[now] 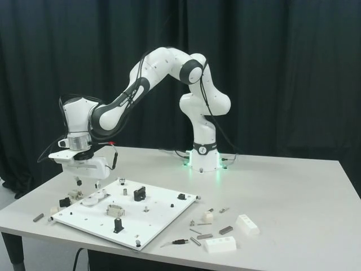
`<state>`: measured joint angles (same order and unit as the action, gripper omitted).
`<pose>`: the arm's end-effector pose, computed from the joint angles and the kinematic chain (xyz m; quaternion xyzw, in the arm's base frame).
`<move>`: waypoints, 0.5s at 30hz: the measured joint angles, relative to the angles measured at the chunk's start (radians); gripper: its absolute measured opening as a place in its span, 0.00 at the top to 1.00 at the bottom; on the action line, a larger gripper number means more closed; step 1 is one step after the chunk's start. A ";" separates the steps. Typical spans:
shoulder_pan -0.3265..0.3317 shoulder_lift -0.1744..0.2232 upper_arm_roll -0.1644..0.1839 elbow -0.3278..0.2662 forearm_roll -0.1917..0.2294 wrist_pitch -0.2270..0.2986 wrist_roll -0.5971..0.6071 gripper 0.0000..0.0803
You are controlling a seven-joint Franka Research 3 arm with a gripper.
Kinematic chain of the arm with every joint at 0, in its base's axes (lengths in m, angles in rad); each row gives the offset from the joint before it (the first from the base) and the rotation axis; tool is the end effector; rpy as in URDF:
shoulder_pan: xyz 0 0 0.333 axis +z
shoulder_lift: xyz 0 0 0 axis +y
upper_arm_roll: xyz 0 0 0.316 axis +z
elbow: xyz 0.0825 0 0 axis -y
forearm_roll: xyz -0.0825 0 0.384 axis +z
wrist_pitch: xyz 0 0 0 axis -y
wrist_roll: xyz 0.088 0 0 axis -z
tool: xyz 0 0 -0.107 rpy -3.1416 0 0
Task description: Remove medium gear.
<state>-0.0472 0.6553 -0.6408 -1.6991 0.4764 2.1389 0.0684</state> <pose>0.5529 -0.3693 0.2660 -0.8907 0.4536 0.0251 0.0151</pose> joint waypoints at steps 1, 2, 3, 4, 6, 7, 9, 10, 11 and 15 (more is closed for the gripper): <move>0.000 -0.002 -0.001 -0.005 0.000 0.002 -0.003 0.00; 0.000 -0.004 -0.002 -0.011 0.001 0.005 -0.005 0.00; 0.000 -0.007 -0.002 -0.016 0.002 0.009 -0.005 0.00; 0.000 -0.011 -0.002 -0.024 0.002 0.014 -0.006 0.00; 0.001 -0.020 -0.002 -0.040 0.003 0.025 -0.007 0.00; 0.003 -0.024 -0.002 -0.050 0.003 0.034 -0.008 0.00; 0.005 -0.034 -0.001 -0.069 0.005 0.051 -0.010 0.00; 0.007 -0.040 0.000 -0.082 0.006 0.063 -0.010 0.00; 0.009 -0.046 0.001 -0.094 0.007 0.075 -0.011 0.00; 0.021 -0.072 0.005 -0.147 0.010 0.125 -0.011 0.00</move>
<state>-0.0265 0.5830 -0.6357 -1.8459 0.4860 2.2638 0.0579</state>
